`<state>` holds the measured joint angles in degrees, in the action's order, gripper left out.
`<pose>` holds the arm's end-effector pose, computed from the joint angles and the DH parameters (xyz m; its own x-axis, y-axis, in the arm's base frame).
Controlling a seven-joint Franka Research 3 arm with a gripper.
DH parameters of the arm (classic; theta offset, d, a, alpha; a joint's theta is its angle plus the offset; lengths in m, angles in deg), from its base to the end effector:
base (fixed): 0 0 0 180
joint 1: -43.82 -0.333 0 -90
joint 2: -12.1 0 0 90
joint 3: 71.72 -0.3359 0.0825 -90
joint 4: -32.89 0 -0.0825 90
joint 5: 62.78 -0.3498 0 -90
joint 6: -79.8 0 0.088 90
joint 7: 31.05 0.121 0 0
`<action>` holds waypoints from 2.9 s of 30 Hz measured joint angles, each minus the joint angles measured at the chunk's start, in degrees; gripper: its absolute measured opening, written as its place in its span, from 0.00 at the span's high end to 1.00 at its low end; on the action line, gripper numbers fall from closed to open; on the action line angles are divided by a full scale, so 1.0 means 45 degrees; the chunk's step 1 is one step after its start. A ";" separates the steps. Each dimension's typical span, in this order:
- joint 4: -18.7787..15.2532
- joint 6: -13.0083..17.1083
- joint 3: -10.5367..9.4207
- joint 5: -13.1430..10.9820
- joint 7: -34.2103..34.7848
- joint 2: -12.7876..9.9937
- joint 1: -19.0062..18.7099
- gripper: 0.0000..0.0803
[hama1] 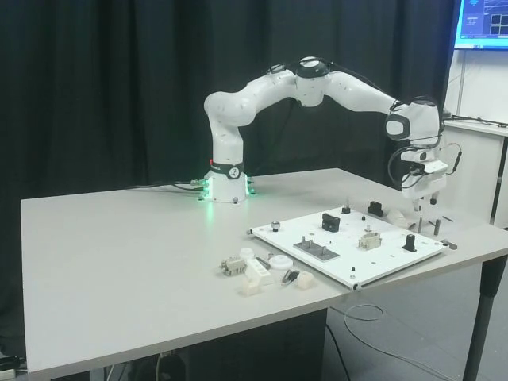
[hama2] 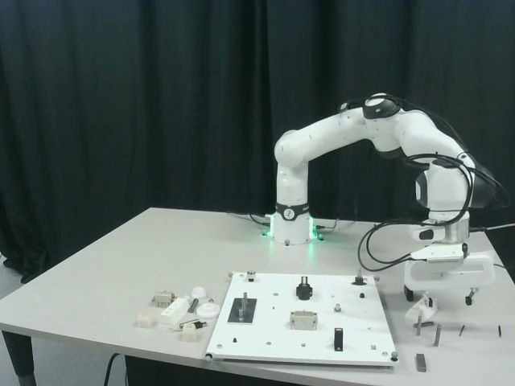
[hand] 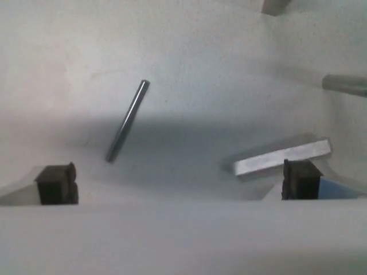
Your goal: Remove bolt 4.
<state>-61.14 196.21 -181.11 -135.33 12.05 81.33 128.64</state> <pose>0.4731 0.4736 0.2273 0.8060 -0.5897 0.0511 -0.5813 -0.8049 -0.1193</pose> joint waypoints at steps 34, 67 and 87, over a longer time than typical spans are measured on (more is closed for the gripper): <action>0.0615 -0.2003 0.1145 0.0530 0.0634 -0.0231 0.0061 0.00; 0.0509 -0.2307 0.1628 0.1701 0.4695 -0.0232 0.0164 0.00; -0.1395 -0.1916 0.1986 0.2791 0.4944 -0.0234 0.0233 0.00</action>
<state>-67.42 187.59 -172.17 -122.77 34.30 80.28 129.69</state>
